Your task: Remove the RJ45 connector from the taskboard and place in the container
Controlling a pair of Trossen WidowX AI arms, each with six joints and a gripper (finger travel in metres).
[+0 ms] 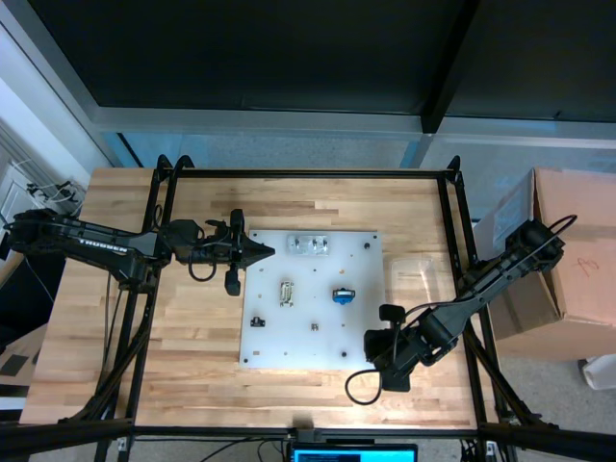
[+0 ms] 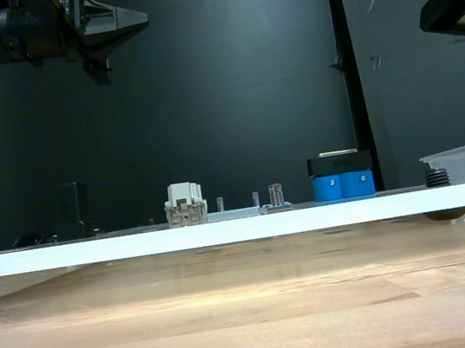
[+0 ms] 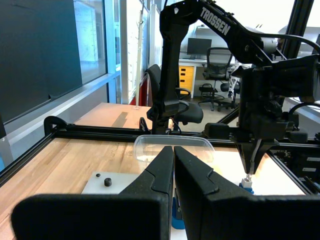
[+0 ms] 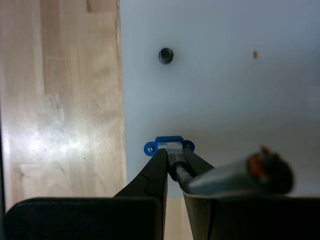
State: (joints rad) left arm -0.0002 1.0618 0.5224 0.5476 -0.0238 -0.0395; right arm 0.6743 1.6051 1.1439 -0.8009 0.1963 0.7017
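My right gripper [image 4: 172, 157] is shut on the RJ45 connector [image 4: 176, 169], a grey boot with a short cable stub and a blue eared piece at its far end. In the left wrist view the right gripper [image 3: 250, 172] points straight down, and the connector [image 3: 246, 181] hangs under its tips, clear of the board. It hovers by the near right corner of the white taskboard [image 1: 289, 337], its body [image 1: 387, 358] hiding the tips. The clear container [image 1: 419, 274] lies right of the board. My left gripper [image 1: 268, 252] is shut and empty, raised over the board's left edge.
A blue block [image 1: 343, 295] with a black top, a pale D-sub part [image 1: 286, 294] and a clear part [image 1: 310, 245] stand on the board. A black frame [image 1: 452, 221] rings the table. A cardboard box [image 1: 568, 250] sits off the right side.
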